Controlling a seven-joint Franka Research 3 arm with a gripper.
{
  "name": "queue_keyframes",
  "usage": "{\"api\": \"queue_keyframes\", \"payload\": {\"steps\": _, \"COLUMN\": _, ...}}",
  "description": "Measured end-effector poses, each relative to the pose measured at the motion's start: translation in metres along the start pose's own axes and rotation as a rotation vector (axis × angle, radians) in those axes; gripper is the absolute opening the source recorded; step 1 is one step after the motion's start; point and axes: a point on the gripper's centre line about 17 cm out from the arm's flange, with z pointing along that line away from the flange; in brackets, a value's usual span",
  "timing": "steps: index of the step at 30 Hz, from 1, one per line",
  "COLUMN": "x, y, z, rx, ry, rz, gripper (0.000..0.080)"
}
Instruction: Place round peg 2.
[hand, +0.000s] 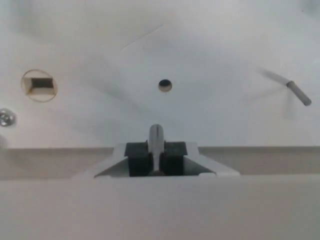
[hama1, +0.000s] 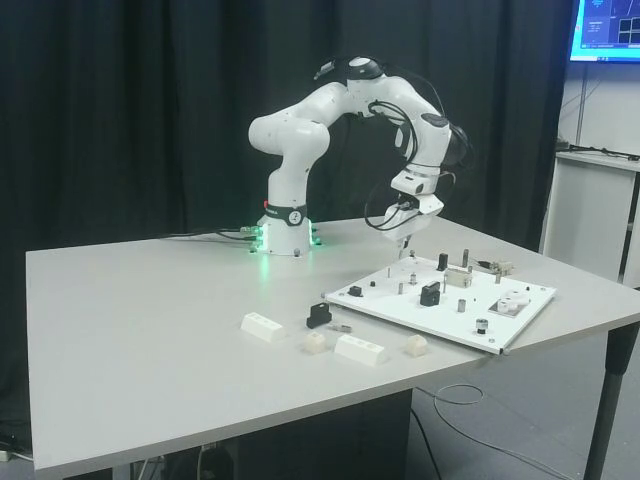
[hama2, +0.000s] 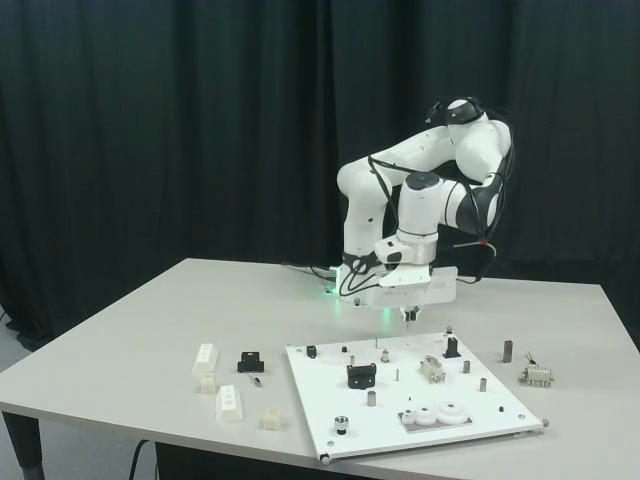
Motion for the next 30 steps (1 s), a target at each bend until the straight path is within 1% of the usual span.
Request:
{"api": "queue_keyframes", "payload": {"steps": 10, "x": 0.001, "y": 0.001, "z": -0.007, "rx": 0.003, "ry": 0.008, "rz": 0.003, "gripper": 0.0061}}
{"api": "queue_keyframes", "payload": {"steps": 24, "x": 0.004, "y": 0.004, "z": -0.010, "rx": -0.015, "ry": 0.014, "rz": 0.006, "gripper": 0.0061}}
{"api": "queue_keyframes", "payload": {"steps": 30, "x": 0.006, "y": 0.005, "z": -0.012, "rx": -0.017, "ry": 0.021, "rz": 0.016, "gripper": 0.0061}}
